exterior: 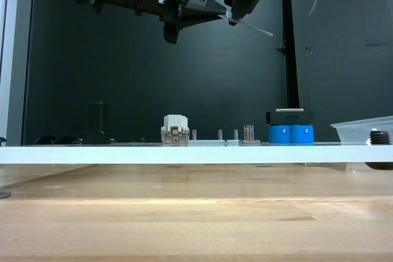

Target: Pick the RJ45 connector and install on the taskboard

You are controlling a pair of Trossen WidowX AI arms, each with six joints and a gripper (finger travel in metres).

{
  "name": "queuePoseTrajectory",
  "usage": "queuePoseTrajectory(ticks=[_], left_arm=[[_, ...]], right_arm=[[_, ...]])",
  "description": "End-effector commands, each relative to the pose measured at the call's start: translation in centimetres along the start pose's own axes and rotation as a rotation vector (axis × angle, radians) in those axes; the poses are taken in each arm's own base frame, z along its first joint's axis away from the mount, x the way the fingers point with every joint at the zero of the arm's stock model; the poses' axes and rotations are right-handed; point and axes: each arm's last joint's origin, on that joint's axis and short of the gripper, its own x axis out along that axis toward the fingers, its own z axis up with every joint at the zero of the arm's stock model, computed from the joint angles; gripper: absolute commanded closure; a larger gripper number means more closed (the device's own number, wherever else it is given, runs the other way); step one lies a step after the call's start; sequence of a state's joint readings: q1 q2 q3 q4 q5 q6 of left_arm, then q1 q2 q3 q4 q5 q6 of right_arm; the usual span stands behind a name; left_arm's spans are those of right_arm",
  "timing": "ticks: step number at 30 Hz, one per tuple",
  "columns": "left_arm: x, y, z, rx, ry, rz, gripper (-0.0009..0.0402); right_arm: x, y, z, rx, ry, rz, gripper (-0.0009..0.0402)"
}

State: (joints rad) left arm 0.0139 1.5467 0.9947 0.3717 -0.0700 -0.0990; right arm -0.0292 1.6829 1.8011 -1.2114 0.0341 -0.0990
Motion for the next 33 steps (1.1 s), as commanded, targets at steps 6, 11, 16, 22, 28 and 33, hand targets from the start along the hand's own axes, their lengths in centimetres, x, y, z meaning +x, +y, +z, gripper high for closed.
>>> queuePoseTrajectory(ticks=[6,11,16,22,28,33], left_arm=[[-0.1,0.3,0.1,-0.001,-0.008,0.005,0.0389],[-0.2,0.5,0.9,-0.006,-0.068,0.008,0.0392],[-0.3,0.8,1.8,-0.007,-0.161,0.01,0.0394],[-0.5,0.8,2.7,-0.009,-0.258,-0.023,0.0394],[-0.7,0.7,3.3,-0.008,-0.325,-0.054,0.0393],[-0.7,0.7,3.4,-0.008,-0.329,-0.054,0.0393]], right_arm=[[-2.0,0.1,-1.2,0.04,-0.2,-0.017,0.0201],[-2.9,0.2,-2.7,0.057,-0.384,-0.03,0.0201],[-3.5,0.3,-4.8,0.096,-0.596,-0.039,0.0201],[-4.1,0.4,-7.2,0.134,-0.754,-0.077,0.0201],[-4.0,0.4,-8.3,0.151,-0.829,-0.094,0.0201],[-3.5,0.4,-8.2,0.156,-0.835,-0.082,0.0201]])
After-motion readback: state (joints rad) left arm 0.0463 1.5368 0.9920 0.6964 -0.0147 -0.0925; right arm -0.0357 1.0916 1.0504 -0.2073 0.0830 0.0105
